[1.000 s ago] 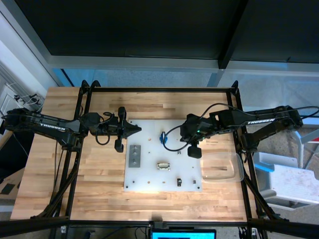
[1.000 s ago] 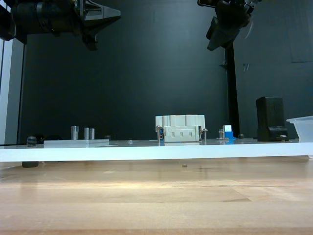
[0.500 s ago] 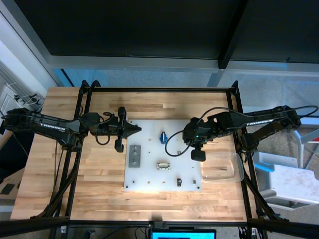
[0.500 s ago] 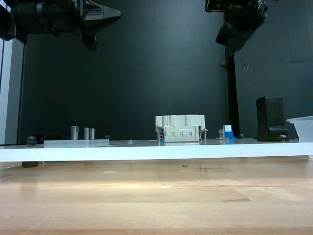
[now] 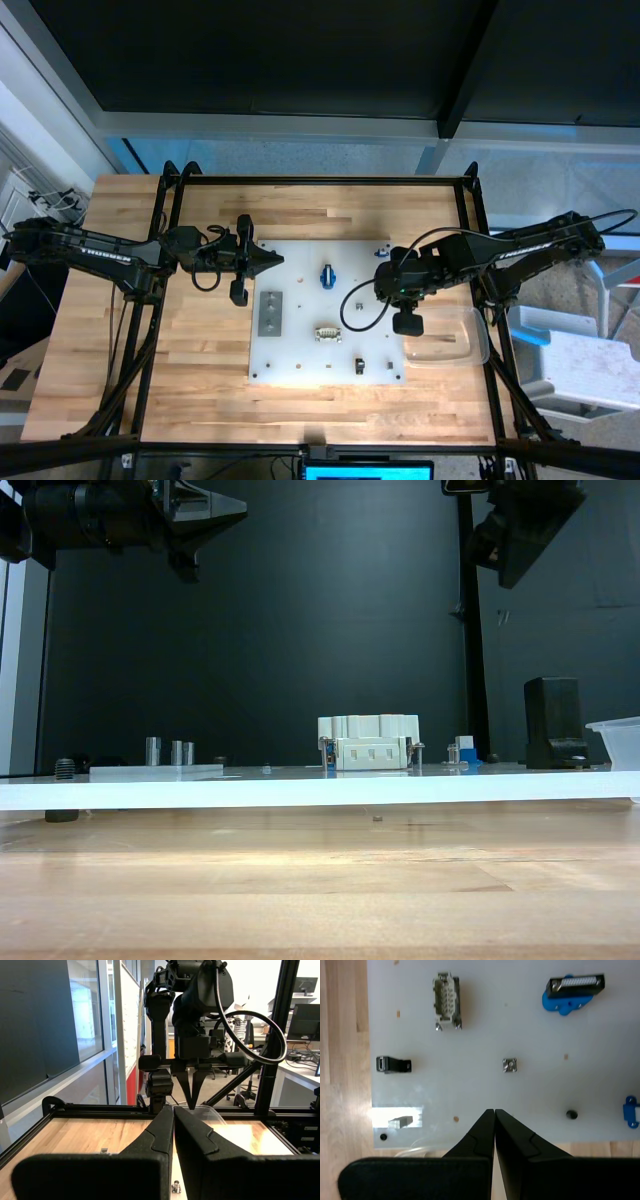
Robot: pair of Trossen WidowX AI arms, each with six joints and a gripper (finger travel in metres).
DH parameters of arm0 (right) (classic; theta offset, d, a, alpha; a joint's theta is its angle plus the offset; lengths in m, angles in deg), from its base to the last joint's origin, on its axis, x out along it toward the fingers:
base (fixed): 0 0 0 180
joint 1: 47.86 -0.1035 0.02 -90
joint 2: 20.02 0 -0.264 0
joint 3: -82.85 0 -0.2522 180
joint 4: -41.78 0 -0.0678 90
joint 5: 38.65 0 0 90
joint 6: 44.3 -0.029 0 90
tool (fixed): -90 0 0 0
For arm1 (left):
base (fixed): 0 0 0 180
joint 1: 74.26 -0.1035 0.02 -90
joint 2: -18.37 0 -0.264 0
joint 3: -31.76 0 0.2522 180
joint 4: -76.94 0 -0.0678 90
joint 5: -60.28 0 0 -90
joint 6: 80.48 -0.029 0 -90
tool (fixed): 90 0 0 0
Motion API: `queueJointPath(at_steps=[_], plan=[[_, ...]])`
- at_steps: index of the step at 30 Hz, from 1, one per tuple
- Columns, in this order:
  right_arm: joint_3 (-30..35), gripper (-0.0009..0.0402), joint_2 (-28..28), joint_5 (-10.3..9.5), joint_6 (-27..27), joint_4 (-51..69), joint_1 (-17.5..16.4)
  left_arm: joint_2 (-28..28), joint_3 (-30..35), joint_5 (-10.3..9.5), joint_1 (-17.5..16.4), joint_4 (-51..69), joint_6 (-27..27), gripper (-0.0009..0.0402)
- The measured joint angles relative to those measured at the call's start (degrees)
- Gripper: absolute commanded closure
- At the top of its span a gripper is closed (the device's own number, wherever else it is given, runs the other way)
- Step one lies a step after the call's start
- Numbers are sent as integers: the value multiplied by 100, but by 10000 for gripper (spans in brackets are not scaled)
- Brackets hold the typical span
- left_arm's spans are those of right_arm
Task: Pick the 16mm bar from the taskboard and place it in the container
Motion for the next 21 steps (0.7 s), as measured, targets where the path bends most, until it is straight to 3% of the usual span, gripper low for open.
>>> queueJointPath(at_steps=[21], plan=[[0,393,-190,0,-699,149,-774,0,0,2,0,-2,-2,393]])
